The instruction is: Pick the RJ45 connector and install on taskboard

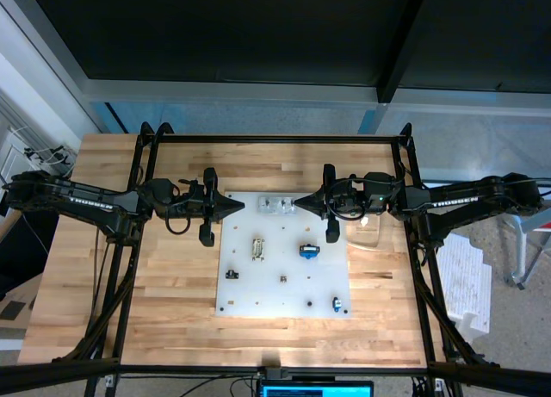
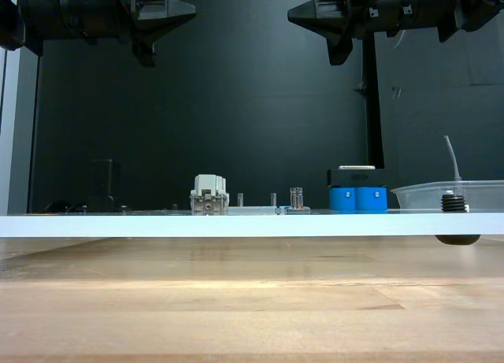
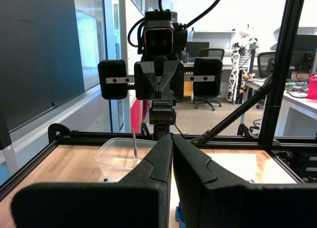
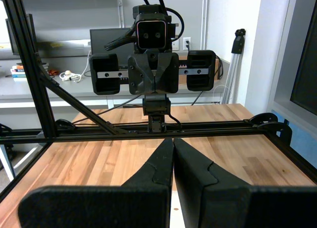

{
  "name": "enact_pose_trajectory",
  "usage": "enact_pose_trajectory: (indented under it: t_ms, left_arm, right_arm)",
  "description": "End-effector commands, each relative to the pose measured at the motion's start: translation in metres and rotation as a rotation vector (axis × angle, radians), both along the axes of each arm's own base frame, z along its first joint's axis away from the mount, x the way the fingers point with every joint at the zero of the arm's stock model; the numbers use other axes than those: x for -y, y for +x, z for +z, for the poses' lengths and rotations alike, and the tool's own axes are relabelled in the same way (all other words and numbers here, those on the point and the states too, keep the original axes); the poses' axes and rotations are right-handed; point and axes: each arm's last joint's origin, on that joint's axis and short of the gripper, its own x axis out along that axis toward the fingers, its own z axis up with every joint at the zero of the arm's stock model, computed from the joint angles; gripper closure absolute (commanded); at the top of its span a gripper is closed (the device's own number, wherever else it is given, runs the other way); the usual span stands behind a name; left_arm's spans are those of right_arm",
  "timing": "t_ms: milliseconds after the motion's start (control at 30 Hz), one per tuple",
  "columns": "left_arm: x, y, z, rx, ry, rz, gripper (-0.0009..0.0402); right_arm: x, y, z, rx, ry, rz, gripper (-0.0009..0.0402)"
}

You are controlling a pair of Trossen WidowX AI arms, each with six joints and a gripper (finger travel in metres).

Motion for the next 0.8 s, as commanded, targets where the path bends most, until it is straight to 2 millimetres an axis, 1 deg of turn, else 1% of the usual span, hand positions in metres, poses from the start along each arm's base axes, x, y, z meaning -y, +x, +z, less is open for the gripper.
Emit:
enact_pose_trajectory:
  t_ms: [33,633,800]
  left_arm:
    - [-0.0001,0.0000,0.0001,0.000,0.000,0.000,0.0393]
    - [-0.0001,0.0000,0.0002,0.001,0.000,0.000,0.0393]
    - [0.0000,0.0000,0.0001,0.000,0.000,0.000,0.0393]
  right_arm:
    - [-0.0001,0.0000,0.0002,0.001,0.000,0.000,0.0393]
    - [-0.0001,0.0000,0.0003,0.002,0.001,0.000,0.0393]
    - [-0.0014,-0.0009,0.0011,-0.005,0.018,0.045,0.0393]
